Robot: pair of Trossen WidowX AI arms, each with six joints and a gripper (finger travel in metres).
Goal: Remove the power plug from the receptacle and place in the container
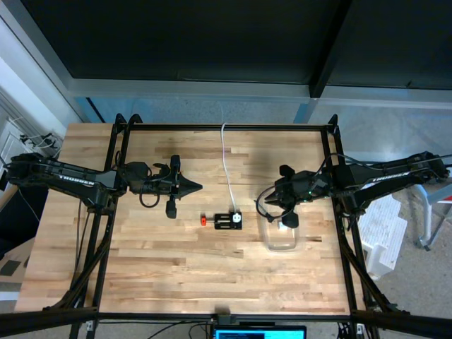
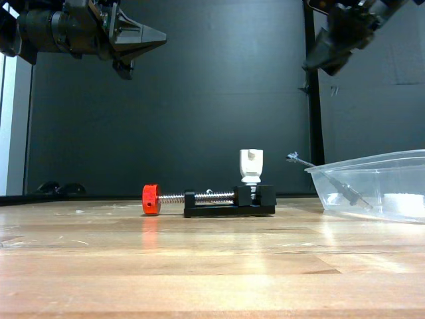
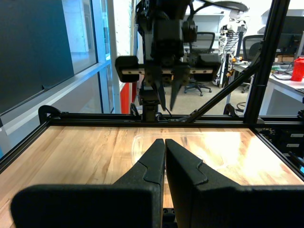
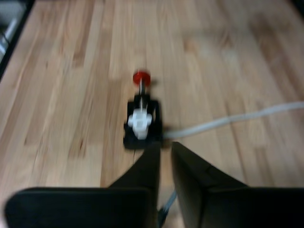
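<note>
Power plug (image 2: 340, 187) lying slantwise inside container (image 2: 388, 176), tip poking over its rim, right gripper (image 3: 166, 102) hovering above container, fingers narrowly parted, left gripper (image 1: 196, 187) hanging well left of container, fingers pressed together, black clamp fixture (image 2: 229, 199) sitting just left of container.

White "TROSSEN" lettering runs along the left arm (image 1: 70, 180), just behind the left gripper (image 1: 187, 187) hanging left of centre. The right arm (image 1: 387, 175), behind the right gripper (image 1: 286, 217) at centre-right, has lettering too, unreadable from here.
</note>
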